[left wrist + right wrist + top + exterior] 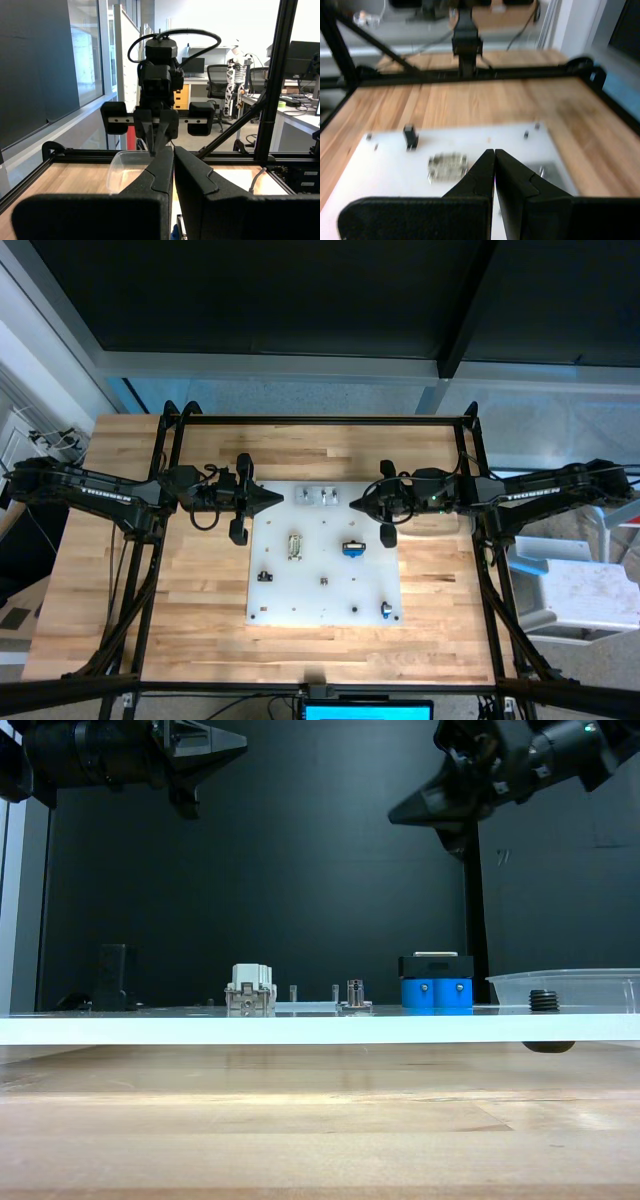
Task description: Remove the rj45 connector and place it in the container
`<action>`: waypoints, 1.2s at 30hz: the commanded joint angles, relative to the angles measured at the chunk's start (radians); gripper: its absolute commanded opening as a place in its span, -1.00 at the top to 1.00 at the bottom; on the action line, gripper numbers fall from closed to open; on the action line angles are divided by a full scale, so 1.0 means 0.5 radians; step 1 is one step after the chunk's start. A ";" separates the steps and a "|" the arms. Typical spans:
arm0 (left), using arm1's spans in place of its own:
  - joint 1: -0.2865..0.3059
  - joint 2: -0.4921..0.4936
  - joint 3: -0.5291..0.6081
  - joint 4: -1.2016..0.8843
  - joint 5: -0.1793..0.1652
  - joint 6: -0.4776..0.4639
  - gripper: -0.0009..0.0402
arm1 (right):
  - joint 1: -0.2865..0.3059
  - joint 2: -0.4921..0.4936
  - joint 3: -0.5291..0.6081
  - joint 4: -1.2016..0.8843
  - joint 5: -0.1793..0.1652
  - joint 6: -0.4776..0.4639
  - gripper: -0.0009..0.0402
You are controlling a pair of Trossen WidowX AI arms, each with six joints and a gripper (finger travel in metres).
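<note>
Plainly, both arms are hanging high over a butcher-block wooden table (200,580), its pale planks showing a smooth, lightly glossy grain inside a black metal frame (320,421). A flat, matte white board (325,530) is lying at the middle, carrying small fittings: a ribbed grey-white connector block (295,546), a squat blue block (352,548) with a black cap at three o'clock from it, and a pair of silvery parts (316,497) at the board's twelve o'clock edge. Which of these is the rj45 connector I cannot tell, but every fitting is sitting on the board, well below both sets of jaws. The left gripper (278,499) is hovering off the board's eleven o'clock corner, its tapered black fingers pressing together with nothing between them. The right gripper (352,503) is hovering at one o'clock, pointing toward it, likewise pinched closed and carrying nothing. The container (565,985), a shallow clear plastic tub with rounded corners, is resting just beside the board at about two o'clock, under the right arm. Dark panels are standing behind the table, and the left wrist view is showing an office with windows, desks and a chair (217,87).
</note>
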 commanded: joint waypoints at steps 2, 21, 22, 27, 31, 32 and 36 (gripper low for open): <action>0.001 0.001 0.000 0.001 0.001 0.000 0.96 | 0.095 -0.011 0.131 -0.399 0.024 0.024 0.96; 0.000 0.000 0.000 0.001 0.001 0.000 0.96 | 0.529 0.040 0.664 -1.618 0.248 0.275 0.96; 0.001 0.000 0.000 0.000 0.001 0.000 0.96 | 0.547 0.063 0.697 -1.673 0.248 0.291 0.96; 0.001 0.000 0.000 0.001 0.001 0.000 0.96 | 0.647 0.192 0.865 -1.946 0.243 0.360 0.96; 0.000 0.000 0.000 0.001 0.001 0.000 0.96 | 0.736 0.304 1.003 -2.181 0.242 0.452 0.96; 0.000 0.000 0.000 0.001 0.001 0.000 0.96 | 0.761 0.327 1.029 -2.217 0.241 0.477 0.96; 0.000 0.000 0.000 0.001 0.001 0.000 0.96 | 0.865 0.418 1.102 -2.306 0.240 0.566 0.96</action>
